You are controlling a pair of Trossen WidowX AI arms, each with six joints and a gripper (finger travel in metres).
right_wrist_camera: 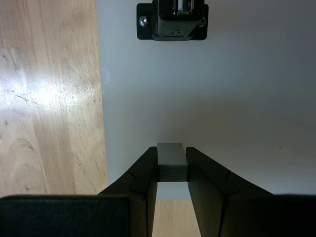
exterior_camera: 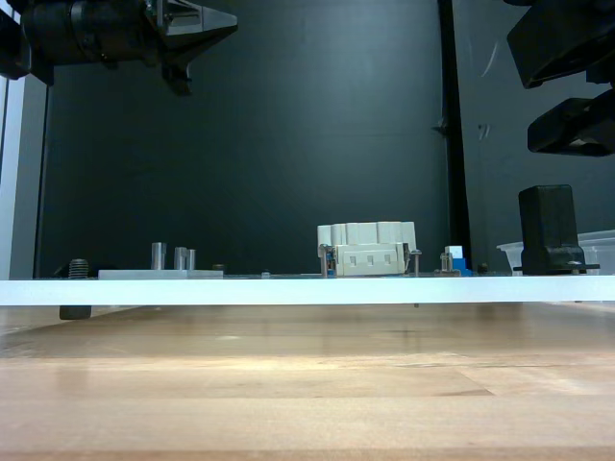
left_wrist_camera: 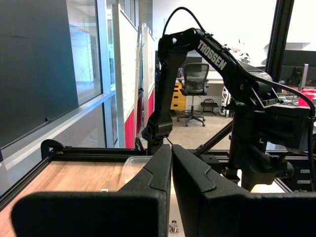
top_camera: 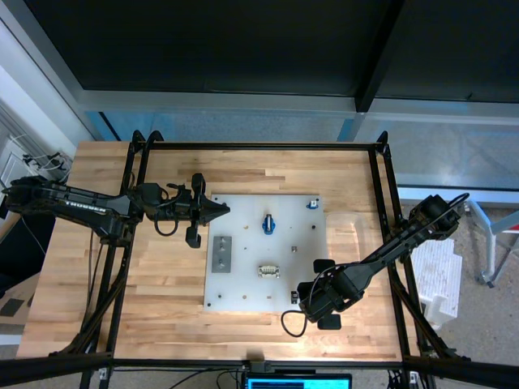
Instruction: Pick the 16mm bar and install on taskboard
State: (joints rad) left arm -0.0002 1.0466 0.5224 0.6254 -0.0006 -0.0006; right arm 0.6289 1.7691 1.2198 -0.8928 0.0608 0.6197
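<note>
A short grey 16mm bar [right_wrist_camera: 172, 167] is pinched between the fingers of my right gripper [right_wrist_camera: 171, 154], which is shut on it. This gripper [top_camera: 306, 306] hangs above the near right corner of the white taskboard [top_camera: 243, 288], just short of the small black part [right_wrist_camera: 172, 20]. The board also carries a blue knob [top_camera: 268, 223], a grey two-hole block [top_camera: 221, 253] and a metal connector [top_camera: 268, 271]. My left gripper [top_camera: 220, 210] is shut and empty, held high over the board's far left edge.
A clear plastic tray [top_camera: 350, 233] lies on the wooden table right of the board. Black frame posts [top_camera: 381, 203] run along both sides. In the low view the connector [exterior_camera: 368, 250] and the black part [exterior_camera: 548, 230] stand up from the board's edge.
</note>
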